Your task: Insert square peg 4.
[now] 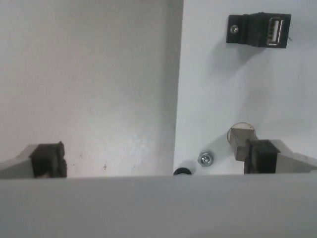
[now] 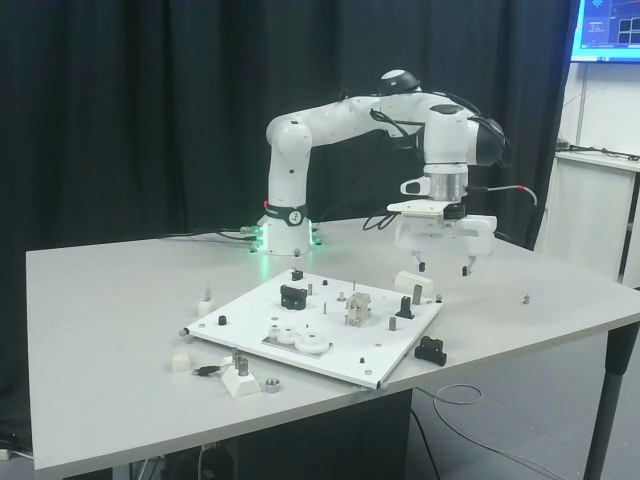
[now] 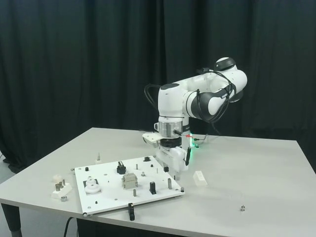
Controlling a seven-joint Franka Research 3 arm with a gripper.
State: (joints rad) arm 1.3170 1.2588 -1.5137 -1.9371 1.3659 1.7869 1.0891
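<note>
**End effector open above the board's far edge, holding nothing**

On the near part of the grey worktop (image 2: 110,330), by the white board's near corner, lie a few loose parts: a small white block (image 2: 181,360), a white holder with grey pegs (image 2: 240,377) and a nut (image 2: 270,383). A black clip (image 2: 432,349) sits on the worktop just beside the board's near right edge.

The white board (image 2: 395,345) lies flat in the middle of the worktop. It carries white gears (image 2: 298,341), a small grey metal block (image 2: 357,309), a black bracket (image 2: 293,295) and several short upright pegs, among them a grey square peg (image 2: 399,307) standing near the board's right corner. Which of the pegs is square peg 4 cannot be told.

Above the board's far right edge hangs the end effector (image 2: 443,268), its fingers spread wide apart with nothing between them. In the wrist view one black fingertip (image 1: 49,159) is over bare worktop and the other is over the board, just beside an upright square peg (image 1: 242,141). A nut (image 1: 205,158) and a black socket (image 1: 258,29) are also fixed to the board there.

A white block (image 3: 200,177) lies on the worktop just beyond the board's edge, near the end effector. Farther back the white arm (image 2: 340,115) is bolted down, with green light at its base (image 2: 285,238).
</note>
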